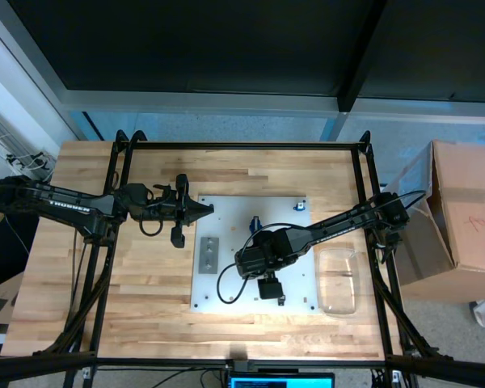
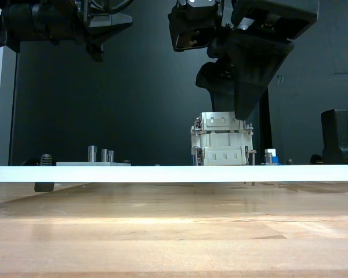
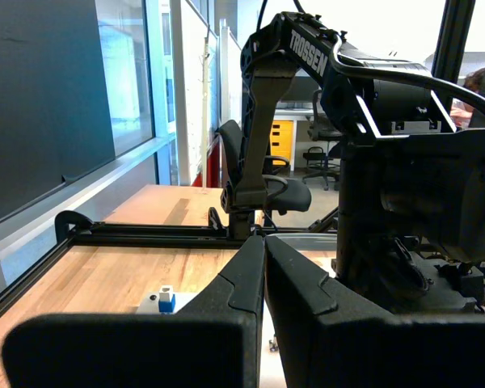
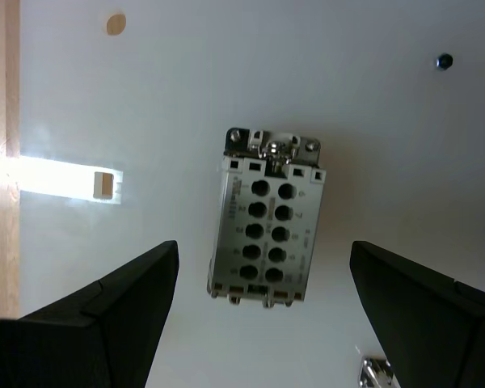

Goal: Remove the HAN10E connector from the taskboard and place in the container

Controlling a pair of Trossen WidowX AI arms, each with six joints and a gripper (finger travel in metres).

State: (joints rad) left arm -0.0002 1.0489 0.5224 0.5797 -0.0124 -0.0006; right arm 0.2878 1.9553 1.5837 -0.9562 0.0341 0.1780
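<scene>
Connector [image 4: 265, 230] outside container [image 1: 338, 283], under right pincer [image 4: 263, 249]

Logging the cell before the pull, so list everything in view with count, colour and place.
table: one, light wood, under everything.
taskboard: one, white, middle of table.
HAN10E connector: one, grey, upright in its seat on taskboard, not held.
metal block: one, grey, left part of taskboard.
container: one, clear, on table right of taskboard.
cardboard box: one, brown, beyond table's right edge.
left end effector: one, black, shut, raised over taskboard's left edge.
right end effector: one, black, open, directly above HAN10E connector.
</scene>
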